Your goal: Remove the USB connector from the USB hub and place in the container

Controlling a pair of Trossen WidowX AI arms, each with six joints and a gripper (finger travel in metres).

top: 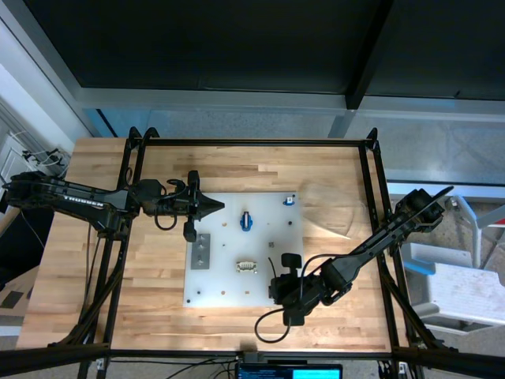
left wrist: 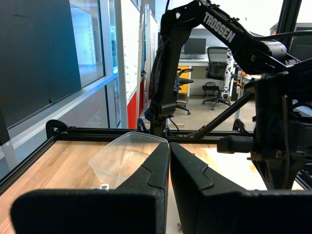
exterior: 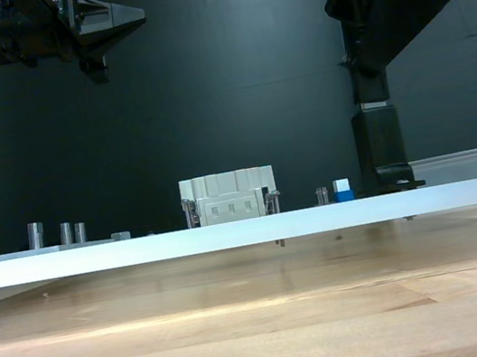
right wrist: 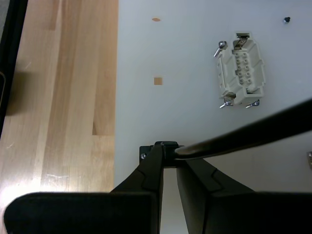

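Right gripper [right wrist: 168,155]: down at the near right corner of the white task board [right wrist: 170,73], fingers drawn narrow and, as far as can be seen, pinching the USB connector [right wrist: 204,144] where it sits in the USB hub [right wrist: 146,152]. The plug itself is largely hidden between the fingertips; its thin black wire trails off to one side. Assessment: the connector is very light, with a rigid plug body and a limp tail. Hold it on the plug, not the wire, and pull straight along the socket axis, since friction may resist. Beyond it lies a beige multi-pin connector [right wrist: 241,68], well apart. The board rests flat on a wooden table [right wrist: 63,73]. The clear container [top: 327,209] sits at the board's far right edge. Left gripper [top: 215,207]: raised over the board's far left edge, fingers together, holding nothing.
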